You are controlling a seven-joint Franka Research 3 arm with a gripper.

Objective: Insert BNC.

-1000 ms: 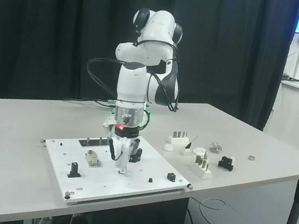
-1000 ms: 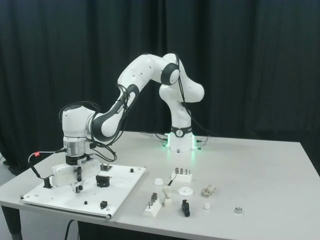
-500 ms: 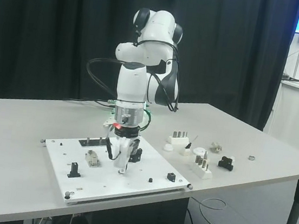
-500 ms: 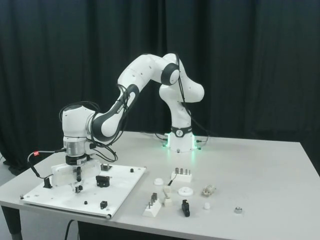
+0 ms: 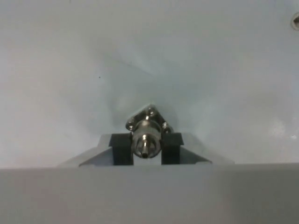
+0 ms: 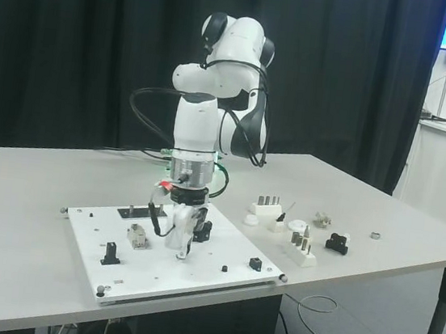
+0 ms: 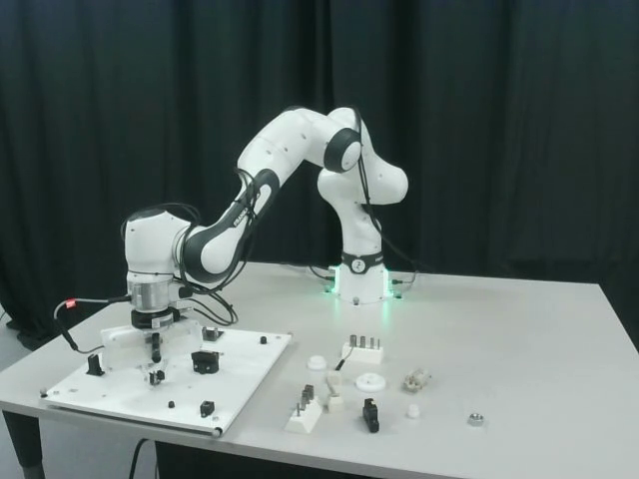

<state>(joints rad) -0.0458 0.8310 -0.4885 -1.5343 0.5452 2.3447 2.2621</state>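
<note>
The gripper [image 6: 182, 251] has risen a little compared with one second ago, and the wrist has turned slightly; it now hangs just above the white board [image 6: 193, 281], near the middle of it. In the wrist view the two black fingers [image 5: 121, 148] are pressed against the sides of the BNC connector [image 5: 145, 140], so the pincer is pinching this metal part. The connector points down to the board, and its small square flange shows behind the barrel. I judge that the lifting means the arm carries the connector and the insertion is not done yet; no socket shows under the tip in the wrist view.

On the board stand a few fixtures: a black bracket [image 6: 110, 254] near the front left edge, a grey block [image 6: 138, 236] just beside the gripper, a black part [image 6: 203, 230] behind it and a small black piece [image 6: 255, 263] toward the front right corner. These are close, so a low sideways move may touch them. On the table [image 6: 32, 192] right of the board lie white holders with pins [image 6: 302, 248], well apart from the gripper.
</note>
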